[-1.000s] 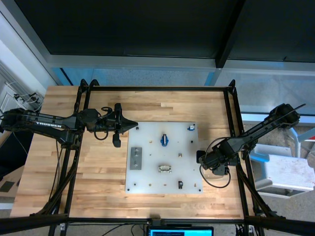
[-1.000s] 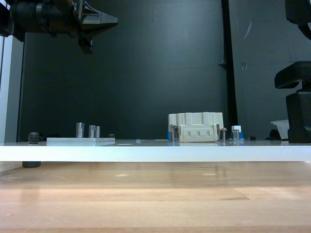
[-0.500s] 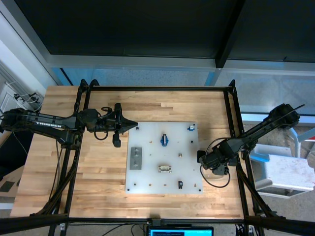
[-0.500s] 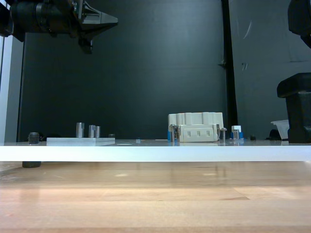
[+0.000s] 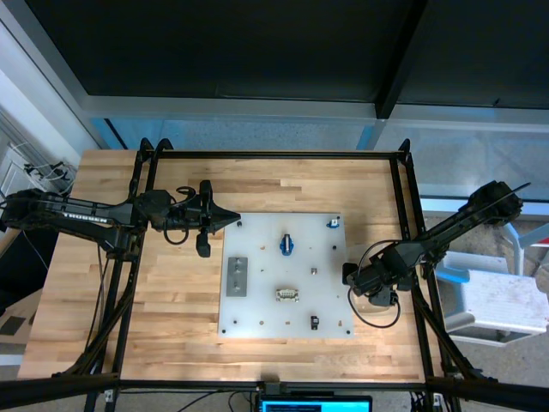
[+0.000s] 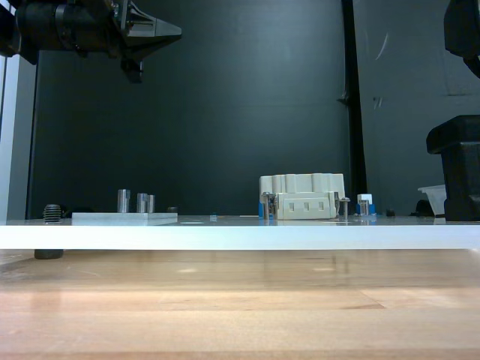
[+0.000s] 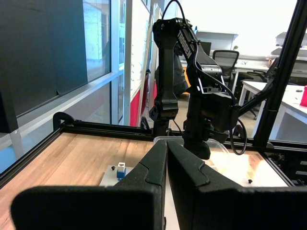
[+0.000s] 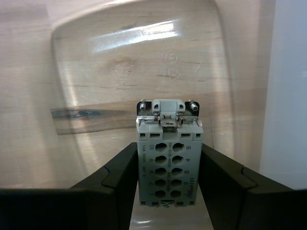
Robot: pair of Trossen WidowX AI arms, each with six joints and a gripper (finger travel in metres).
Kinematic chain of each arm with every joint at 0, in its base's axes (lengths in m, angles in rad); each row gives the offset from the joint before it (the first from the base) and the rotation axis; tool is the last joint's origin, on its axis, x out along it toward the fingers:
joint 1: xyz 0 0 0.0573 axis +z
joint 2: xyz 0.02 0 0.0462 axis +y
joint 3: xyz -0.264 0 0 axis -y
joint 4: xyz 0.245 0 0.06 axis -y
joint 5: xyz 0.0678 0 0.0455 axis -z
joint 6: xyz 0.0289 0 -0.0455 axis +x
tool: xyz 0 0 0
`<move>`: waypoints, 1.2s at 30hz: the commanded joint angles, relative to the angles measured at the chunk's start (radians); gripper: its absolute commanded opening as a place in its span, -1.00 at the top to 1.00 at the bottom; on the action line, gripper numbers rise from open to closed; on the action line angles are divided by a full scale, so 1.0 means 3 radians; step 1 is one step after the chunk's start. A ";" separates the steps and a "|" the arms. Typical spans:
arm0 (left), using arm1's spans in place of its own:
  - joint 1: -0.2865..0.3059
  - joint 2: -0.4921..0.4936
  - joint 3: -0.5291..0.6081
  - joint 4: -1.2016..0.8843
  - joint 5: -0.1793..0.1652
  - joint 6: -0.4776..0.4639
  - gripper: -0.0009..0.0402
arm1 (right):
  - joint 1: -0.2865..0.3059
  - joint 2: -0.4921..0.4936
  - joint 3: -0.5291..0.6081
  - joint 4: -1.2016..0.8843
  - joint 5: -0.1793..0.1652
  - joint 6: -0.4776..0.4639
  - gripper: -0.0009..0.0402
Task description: Pick the HAN10E connector and install in the HAN10E hub
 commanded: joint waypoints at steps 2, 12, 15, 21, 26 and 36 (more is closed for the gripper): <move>0.0001 0.0001 0.0000 0.0001 0.0001 0.0001 0.96 | -0.0001 -0.0005 0.0001 -0.0003 0.0003 -0.0001 0.54; 0.0001 0.0001 0.0000 0.0001 0.0001 0.0001 0.96 | -0.0058 -0.0076 0.0156 -0.0261 0.0000 0.0078 0.89; 0.0001 0.0001 0.0000 0.0001 0.0001 0.0001 0.96 | -0.0099 -0.0188 0.0258 -0.0387 0.0001 0.0287 0.92; 0.0001 0.0001 0.0000 0.0001 0.0001 0.0001 0.96 | -0.0134 -0.0342 0.0542 -0.0718 0.0003 0.1041 0.91; 0.0001 0.0001 0.0000 0.0001 0.0001 0.0001 0.96 | -0.0153 -0.0381 0.0810 -0.1069 0.0000 0.1804 0.91; 0.0001 0.0001 0.0000 0.0001 0.0001 0.0001 0.96 | -0.0191 -0.0401 0.1077 -0.1405 0.0000 0.3155 0.91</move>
